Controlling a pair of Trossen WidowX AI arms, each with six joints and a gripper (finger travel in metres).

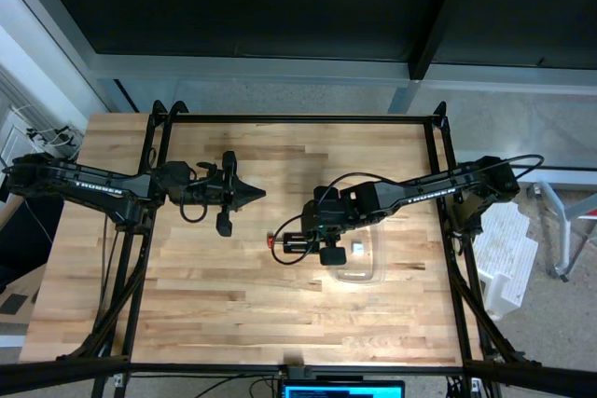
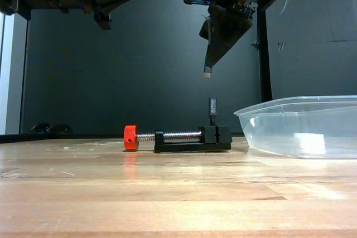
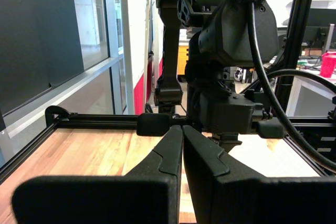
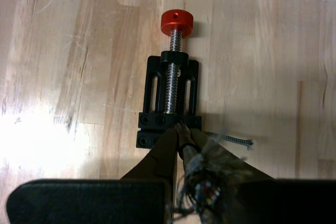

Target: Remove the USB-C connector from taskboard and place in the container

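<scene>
The right gripper (image 2: 207, 66) is seen pointing straight down above the taskboard (image 2: 192, 137). Its fingers are pressed together on the USB-C connector (image 2: 207, 73). The connector is held at the very tips of the fingers, and its lighter metal end is left sticking out below them.

In the low view the connector is seen hanging in the air, clear of the taskboard. It is placed above a short black upright piece (image 2: 212, 107) that stands on the block end of the taskboard, and it is shifted a little toward the red-orange knob (image 2: 130, 137). An open gap is visible between the connector and this piece. In the right wrist view the connector (image 4: 184, 142) is shown as a thin dark part clamped between the two fingers, over the end of the taskboard opposite to the knob. Its cable cannot be made out clearly there.

The container (image 2: 290, 103) is placed on the wooden table (image 1: 233, 314) just beside the taskboard, on the side away from the knob. The connector is not over the container; in the low view it is found to the left of the rim. A small white-grey block (image 1: 359, 249) is seen inside the container.

The left gripper (image 1: 250, 195) is held high over the left half of the table, well apart from the taskboard. Its fingers are closed against each other and nothing is held between them.
</scene>
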